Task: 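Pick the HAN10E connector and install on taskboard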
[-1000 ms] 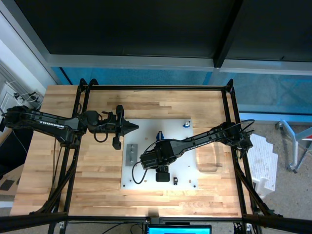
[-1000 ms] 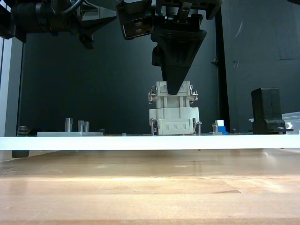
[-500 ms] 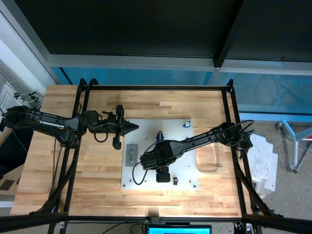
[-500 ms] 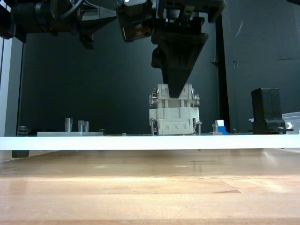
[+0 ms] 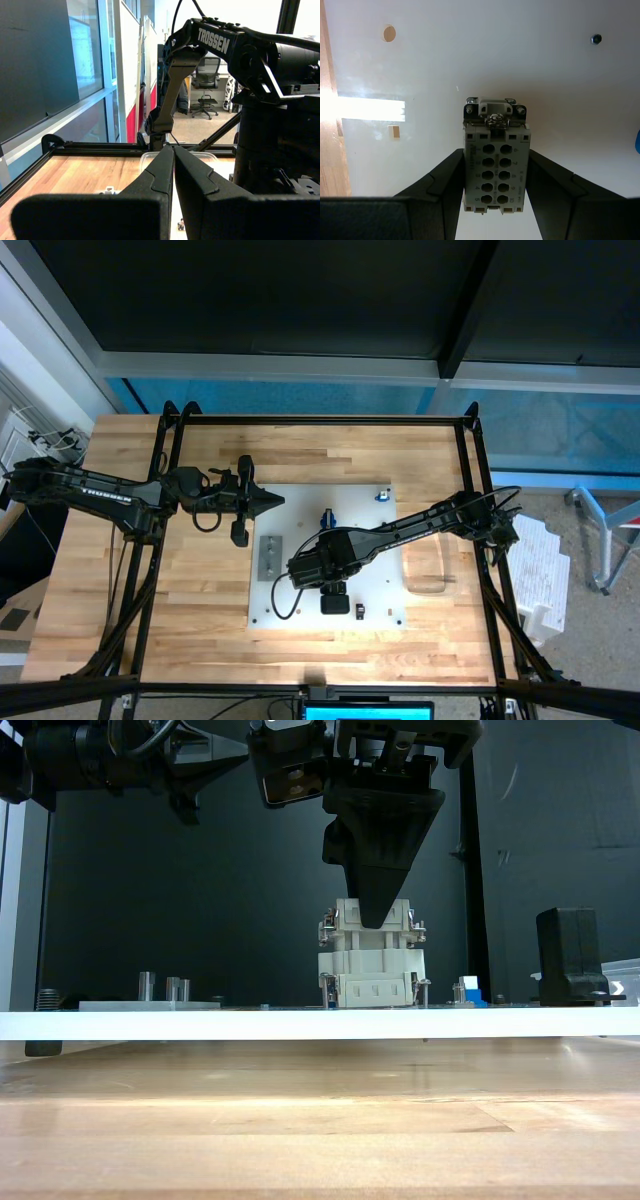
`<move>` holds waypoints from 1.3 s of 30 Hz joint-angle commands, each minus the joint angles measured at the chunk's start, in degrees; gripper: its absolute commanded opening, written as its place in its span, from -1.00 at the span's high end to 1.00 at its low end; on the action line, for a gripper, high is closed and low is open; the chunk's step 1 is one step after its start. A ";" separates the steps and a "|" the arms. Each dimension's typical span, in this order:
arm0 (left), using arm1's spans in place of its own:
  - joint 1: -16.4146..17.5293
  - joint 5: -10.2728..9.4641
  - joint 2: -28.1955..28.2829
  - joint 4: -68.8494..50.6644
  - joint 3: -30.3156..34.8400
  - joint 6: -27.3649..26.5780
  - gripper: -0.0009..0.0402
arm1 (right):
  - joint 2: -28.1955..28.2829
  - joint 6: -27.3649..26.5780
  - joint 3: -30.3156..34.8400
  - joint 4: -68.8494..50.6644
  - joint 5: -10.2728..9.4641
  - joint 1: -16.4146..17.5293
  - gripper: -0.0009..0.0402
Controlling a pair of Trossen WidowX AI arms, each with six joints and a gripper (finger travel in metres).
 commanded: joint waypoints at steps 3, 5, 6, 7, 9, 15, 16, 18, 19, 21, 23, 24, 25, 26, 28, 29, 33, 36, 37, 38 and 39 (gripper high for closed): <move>0.02 0.02 0.00 0.02 0.02 0.00 0.95 | -0.09 -0.09 -2.08 2.60 0.02 0.02 0.87; 0.00 0.02 0.00 0.02 0.02 0.00 0.95 | -0.09 -0.07 -2.86 3.23 0.00 0.02 0.87; 0.02 0.02 0.00 0.02 0.02 0.00 0.95 | -0.09 -0.09 -3.23 3.63 0.00 0.02 0.87; 0.00 0.02 0.00 0.02 0.02 0.00 0.95 | -0.09 -0.07 -3.65 4.04 0.02 0.02 0.87; 0.00 0.02 0.00 0.00 0.02 0.00 0.95 | -0.09 -0.09 -4.37 4.63 0.02 0.02 0.87; 0.00 0.02 0.00 0.02 0.02 0.00 0.95 | -0.09 -0.09 -6.12 6.36 0.00 0.00 0.87; 0.00 0.02 0.00 0.02 0.02 0.00 0.95 | -0.09 -0.09 -6.12 6.38 0.00 0.00 0.87; 0.00 0.02 0.00 0.00 0.02 0.00 0.95 | -0.09 -0.07 -5.92 6.40 0.02 0.02 0.87; 0.02 0.02 0.00 0.02 0.02 0.00 0.95 | -0.09 -0.04 -5.77 6.38 0.02 0.00 0.87; 0.00 0.02 0.00 0.00 0.02 0.00 0.95 | -0.11 0.00 -5.57 6.40 0.02 0.00 0.87; 0.00 0.02 0.00 0.02 0.02 0.00 0.95 | -0.20 0.00 -5.53 6.40 0.02 0.00 0.87; 0.00 0.02 0.00 0.02 0.02 0.00 0.95 | -0.22 0.00 -5.53 6.43 0.02 0.00 0.87; 0.02 0.02 0.00 0.02 0.02 0.00 0.95 | -0.22 0.00 -5.53 6.43 0.00 0.00 0.87; 0.00 0.02 0.00 0.00 0.02 0.00 0.95 | -0.26 0.00 -5.53 6.43 0.00 0.02 0.85; 0.00 0.02 0.00 0.02 0.02 0.00 0.95 | -0.33 0.00 -5.53 6.56 0.00 0.02 0.79; 0.00 0.02 0.00 0.00 0.02 0.00 0.95 | -0.35 0.04 -5.53 6.58 0.00 0.02 0.74; 0.00 0.02 0.00 0.02 0.02 0.00 0.95 | -0.66 0.59 -5.53 6.71 0.02 0.02 0.52; 0.00 0.02 0.00 0.02 0.02 0.00 0.95 | -0.74 0.59 -5.53 6.84 0.02 0.02 0.33; 0.00 0.02 0.00 0.02 0.02 0.00 0.95 | -0.92 0.61 -5.53 6.88 0.02 0.04 0.27; 0.02 0.02 0.00 0.00 0.02 0.00 0.95 | -0.96 0.61 -5.53 7.06 0.02 0.04 0.20; 0.00 0.02 0.00 0.00 0.02 0.00 0.95 | -1.03 0.59 -5.53 7.19 0.02 0.04 0.13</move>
